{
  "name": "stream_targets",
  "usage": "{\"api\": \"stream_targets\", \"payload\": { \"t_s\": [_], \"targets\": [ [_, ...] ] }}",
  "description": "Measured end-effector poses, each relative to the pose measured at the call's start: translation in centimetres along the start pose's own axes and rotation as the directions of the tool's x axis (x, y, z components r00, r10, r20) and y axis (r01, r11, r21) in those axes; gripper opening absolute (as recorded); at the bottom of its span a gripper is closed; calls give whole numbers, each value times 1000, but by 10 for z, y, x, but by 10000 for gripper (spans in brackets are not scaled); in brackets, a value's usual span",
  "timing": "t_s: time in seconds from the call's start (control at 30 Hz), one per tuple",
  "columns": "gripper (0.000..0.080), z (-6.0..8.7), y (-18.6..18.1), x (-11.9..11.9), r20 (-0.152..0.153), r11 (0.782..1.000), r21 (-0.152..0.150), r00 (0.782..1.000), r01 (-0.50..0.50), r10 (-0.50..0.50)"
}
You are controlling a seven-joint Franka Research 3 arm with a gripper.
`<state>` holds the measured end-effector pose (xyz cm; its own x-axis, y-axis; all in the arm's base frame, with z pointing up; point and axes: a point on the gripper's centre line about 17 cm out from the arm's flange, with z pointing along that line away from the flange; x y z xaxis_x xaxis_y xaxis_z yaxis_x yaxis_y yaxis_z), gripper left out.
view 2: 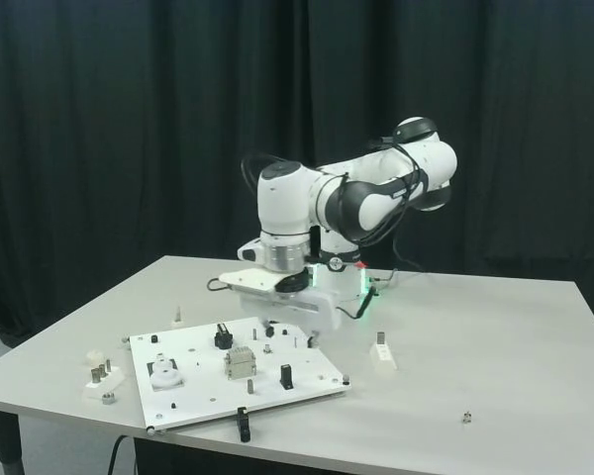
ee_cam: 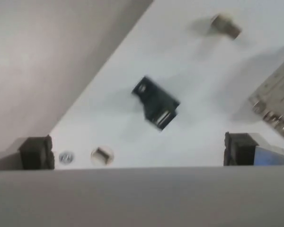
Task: Pick square peg 4.
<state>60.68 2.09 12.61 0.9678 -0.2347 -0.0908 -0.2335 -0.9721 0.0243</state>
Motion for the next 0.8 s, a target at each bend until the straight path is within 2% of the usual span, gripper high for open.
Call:
{"api": "stream_targets", "payload": {
  "t_s": [0.47,0.8],
  "targets": [
    [800,18,-33,-55,51,997,-17,996,80,-79],
    [800,36,-49,-92,60,986,-29,985,162,-160]
  ]
}}
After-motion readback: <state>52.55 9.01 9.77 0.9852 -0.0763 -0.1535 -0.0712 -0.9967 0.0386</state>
